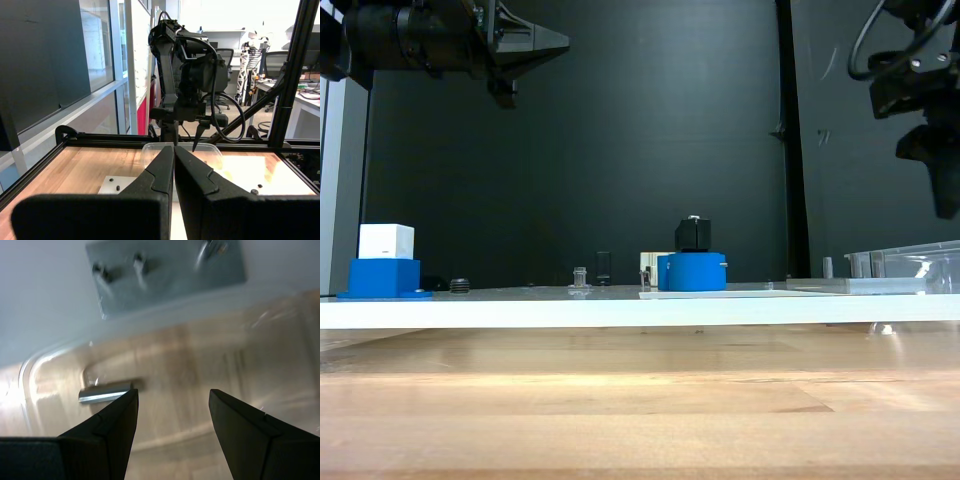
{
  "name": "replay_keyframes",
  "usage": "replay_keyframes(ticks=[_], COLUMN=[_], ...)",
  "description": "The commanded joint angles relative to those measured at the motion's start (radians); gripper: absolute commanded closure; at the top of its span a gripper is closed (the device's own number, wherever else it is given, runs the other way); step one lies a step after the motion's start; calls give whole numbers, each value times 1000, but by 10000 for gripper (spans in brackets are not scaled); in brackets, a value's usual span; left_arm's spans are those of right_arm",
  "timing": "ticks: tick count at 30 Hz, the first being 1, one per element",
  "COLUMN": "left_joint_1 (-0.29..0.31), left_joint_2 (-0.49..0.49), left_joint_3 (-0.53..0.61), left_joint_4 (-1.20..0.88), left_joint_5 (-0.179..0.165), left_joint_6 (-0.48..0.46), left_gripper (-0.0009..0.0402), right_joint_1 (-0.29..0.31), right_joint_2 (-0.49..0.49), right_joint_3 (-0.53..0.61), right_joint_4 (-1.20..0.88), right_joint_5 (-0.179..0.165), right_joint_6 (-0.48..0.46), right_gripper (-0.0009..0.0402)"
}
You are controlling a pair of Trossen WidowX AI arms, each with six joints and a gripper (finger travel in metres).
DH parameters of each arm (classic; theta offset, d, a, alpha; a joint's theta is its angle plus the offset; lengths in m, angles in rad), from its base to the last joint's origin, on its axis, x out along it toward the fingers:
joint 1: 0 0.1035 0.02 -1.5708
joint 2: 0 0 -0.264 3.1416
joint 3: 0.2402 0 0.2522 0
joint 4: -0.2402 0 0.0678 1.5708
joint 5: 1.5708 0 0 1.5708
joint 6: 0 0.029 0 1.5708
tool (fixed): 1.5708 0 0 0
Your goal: Remove the 16mm cylinder and place in the container
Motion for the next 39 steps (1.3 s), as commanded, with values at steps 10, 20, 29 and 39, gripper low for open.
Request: replay_keyframes(ticks=[10, 20, 29, 39], left_joint_1=[0, 0, 0, 0], left_joint_2=[0, 0, 0, 0], left_joint_3=[0, 0, 0, 0], left_joint_4=[0, 0, 0, 0], left_joint_5=[0, 0, 0, 0], left_joint_6=[0, 0, 0, 0], left_gripper=[393, 393, 393, 393], right_joint_1=[-113, -276, -296, -382], right_joint_2=[-1, 19, 101, 134], right_joint_3=[114, 133, 132, 79], right_joint_4=[196, 628, 980, 1244], right_joint_5=[42, -72, -132, -232], right_joint_6=[-266, -509, -617, -591], right_gripper=[216, 270, 333, 390])
